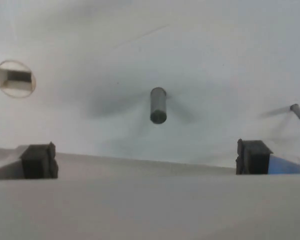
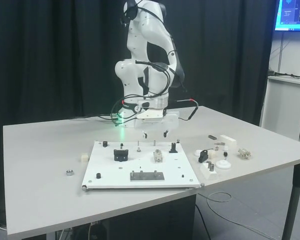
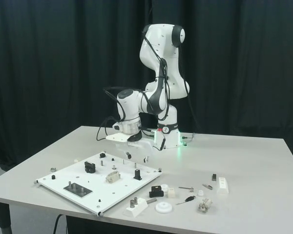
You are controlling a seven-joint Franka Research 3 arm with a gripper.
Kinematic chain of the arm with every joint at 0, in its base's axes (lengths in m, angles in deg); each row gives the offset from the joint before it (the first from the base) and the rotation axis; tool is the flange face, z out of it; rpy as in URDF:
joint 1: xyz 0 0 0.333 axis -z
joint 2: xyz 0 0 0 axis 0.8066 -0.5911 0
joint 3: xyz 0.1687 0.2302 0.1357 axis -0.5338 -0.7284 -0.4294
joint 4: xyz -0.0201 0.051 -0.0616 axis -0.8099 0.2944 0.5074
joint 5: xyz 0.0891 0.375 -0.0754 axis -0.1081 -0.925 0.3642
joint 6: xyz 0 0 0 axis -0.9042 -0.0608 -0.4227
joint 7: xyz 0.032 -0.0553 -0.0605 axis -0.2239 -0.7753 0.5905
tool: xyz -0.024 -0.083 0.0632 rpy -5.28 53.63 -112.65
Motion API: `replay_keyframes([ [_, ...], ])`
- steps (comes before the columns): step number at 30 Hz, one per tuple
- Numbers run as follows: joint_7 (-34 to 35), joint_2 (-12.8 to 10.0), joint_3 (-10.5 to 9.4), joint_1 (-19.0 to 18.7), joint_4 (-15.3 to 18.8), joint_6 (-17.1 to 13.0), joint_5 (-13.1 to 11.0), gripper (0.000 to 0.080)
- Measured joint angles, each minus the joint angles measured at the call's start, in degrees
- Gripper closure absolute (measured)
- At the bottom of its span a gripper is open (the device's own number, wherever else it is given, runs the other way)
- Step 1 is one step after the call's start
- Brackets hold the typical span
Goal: Remove round peg 2.
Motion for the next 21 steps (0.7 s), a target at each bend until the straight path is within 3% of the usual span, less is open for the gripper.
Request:
replay_keyframes([
  [12,3.4,-1.9,0.02,0.3,-0.1,-3.2,-1.7,0.0003],
  [21,4.5,-2.6,-0.06,0.2,-0.2,-3.8,-1.9,0.0003],
])
